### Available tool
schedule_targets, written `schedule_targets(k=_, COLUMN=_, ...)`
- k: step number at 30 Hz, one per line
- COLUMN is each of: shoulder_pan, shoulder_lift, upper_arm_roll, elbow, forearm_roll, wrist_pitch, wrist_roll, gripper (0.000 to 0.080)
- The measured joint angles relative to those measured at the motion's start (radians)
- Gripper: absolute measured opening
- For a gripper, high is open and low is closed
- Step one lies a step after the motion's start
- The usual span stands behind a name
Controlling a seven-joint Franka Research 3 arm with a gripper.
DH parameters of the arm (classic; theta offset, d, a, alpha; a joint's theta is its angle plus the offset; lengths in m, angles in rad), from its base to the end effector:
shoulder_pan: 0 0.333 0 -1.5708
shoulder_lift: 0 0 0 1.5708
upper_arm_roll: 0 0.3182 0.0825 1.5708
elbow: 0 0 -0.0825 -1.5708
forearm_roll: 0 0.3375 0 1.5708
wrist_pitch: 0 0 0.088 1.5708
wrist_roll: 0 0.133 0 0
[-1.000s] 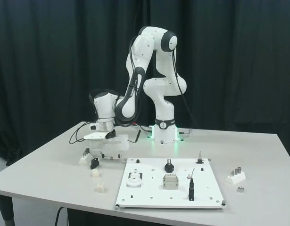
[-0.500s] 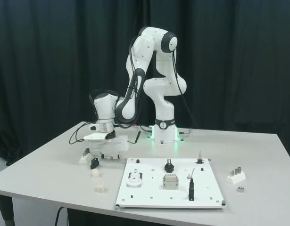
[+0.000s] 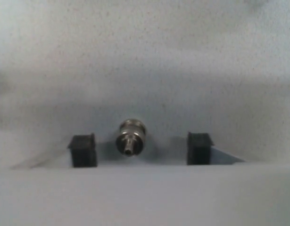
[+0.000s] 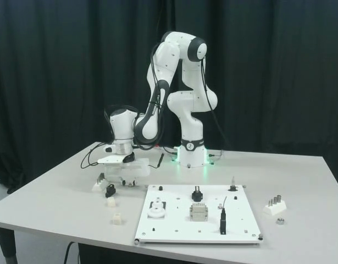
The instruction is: Pick BNC.
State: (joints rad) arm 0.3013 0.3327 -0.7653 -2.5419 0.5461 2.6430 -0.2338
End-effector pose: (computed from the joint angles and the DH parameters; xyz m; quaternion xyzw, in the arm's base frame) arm 0.3623 -0.2123 0.1946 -0.9366 0.3479 0.0377 0.0148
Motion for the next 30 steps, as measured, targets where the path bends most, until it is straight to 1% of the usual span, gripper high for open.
schedule_targets(k=7, shoulder_pan=0.007, shoulder_lift=0.0, upper_arm_roll=0.005, elbow=0.0, forearm_roll=0.013, wrist_pitch=0.0, wrist_roll=0.0, gripper=0.0474)
schedule_targets(k=8, shoulder_pan=0.008, shoulder_lift=0.0, upper_arm_roll=0.006, elbow=0.0, forearm_roll=0.014, wrist_pitch=0.0, wrist_roll=0.0, gripper=0.0148)
schedule_targets(k=13, shoulder_pan=0.016, shoulder_lift=0.0, upper_arm_roll=0.007, elbow=0.001, forearm_roll=0.016, wrist_pitch=0.0, wrist_roll=0.0, gripper=0.0148)
schedule_targets(k=14, shoulder_pan=0.018, shoulder_lift=0.0, upper_arm_roll=0.007, elbow=0.002, forearm_roll=0.016, wrist_pitch=0.0, wrist_roll=0.0, gripper=0.0118)
schedule_targets(k=22, shoulder_pan=0.025, shoulder_lift=-0.002, upper_arm_roll=0.005, elbow=0.007, forearm_roll=0.016, wrist_pitch=0.0, wrist_roll=0.0, gripper=0.0118)
schedule_targets(k=30, shoulder_pan=0.035, shoulder_lift=-0.014, upper_arm_roll=-0.014, elbow=0.009, forearm_roll=0.011, wrist_pitch=0.0, wrist_roll=0.0, gripper=0.0118)
